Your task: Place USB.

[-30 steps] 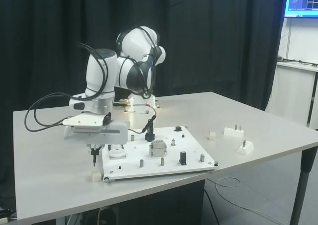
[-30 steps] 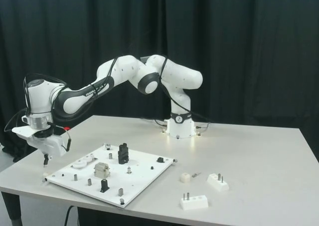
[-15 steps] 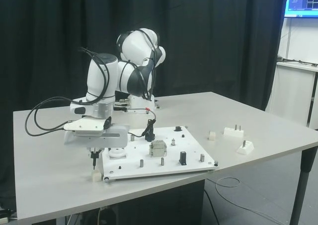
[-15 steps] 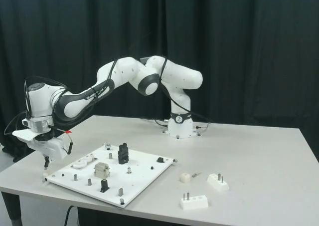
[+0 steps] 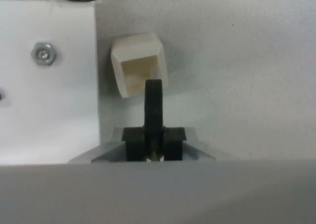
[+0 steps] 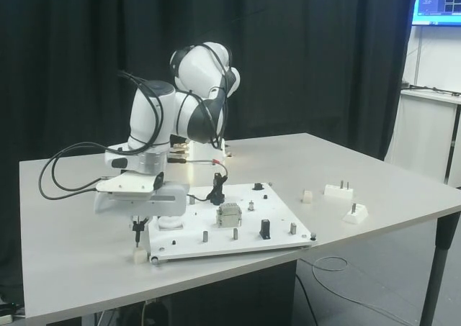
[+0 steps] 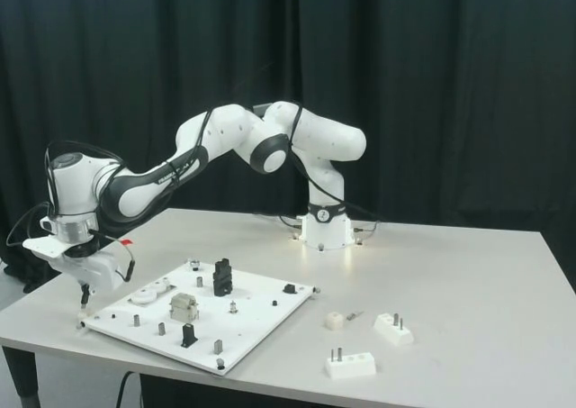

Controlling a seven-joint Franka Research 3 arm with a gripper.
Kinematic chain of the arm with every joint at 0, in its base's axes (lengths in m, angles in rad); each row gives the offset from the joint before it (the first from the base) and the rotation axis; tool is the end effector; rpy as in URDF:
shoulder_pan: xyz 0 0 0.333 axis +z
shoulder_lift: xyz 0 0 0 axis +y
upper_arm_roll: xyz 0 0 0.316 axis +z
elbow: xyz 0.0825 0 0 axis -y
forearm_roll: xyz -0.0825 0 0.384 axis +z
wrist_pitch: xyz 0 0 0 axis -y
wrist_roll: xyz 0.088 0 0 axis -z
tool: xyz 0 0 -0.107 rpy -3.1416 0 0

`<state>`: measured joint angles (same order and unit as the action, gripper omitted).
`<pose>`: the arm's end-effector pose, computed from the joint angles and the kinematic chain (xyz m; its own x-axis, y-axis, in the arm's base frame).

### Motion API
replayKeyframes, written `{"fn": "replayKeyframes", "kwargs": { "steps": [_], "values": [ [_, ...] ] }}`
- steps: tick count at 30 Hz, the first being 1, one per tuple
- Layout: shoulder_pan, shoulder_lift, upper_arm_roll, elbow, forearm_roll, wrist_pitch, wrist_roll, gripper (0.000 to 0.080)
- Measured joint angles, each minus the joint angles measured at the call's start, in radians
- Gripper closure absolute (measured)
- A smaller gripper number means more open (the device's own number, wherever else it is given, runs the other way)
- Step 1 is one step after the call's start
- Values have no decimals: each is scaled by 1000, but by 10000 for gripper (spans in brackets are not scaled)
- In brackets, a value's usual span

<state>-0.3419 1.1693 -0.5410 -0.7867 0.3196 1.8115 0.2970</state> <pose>0.6534 -0.4440 0.2423 0.5599 -0.8286 0.0069 -0.8135 -0.5481 0.1945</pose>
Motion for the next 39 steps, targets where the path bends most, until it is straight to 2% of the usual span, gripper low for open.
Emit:
{"fn": "replayKeyframes", "kwargs": {
  "steps": [24,39],
  "values": [
    [-4,10,25,0,-56,11,0,732],
    [-4,17,25,2,-59,15,-12,732]
  ]
}}
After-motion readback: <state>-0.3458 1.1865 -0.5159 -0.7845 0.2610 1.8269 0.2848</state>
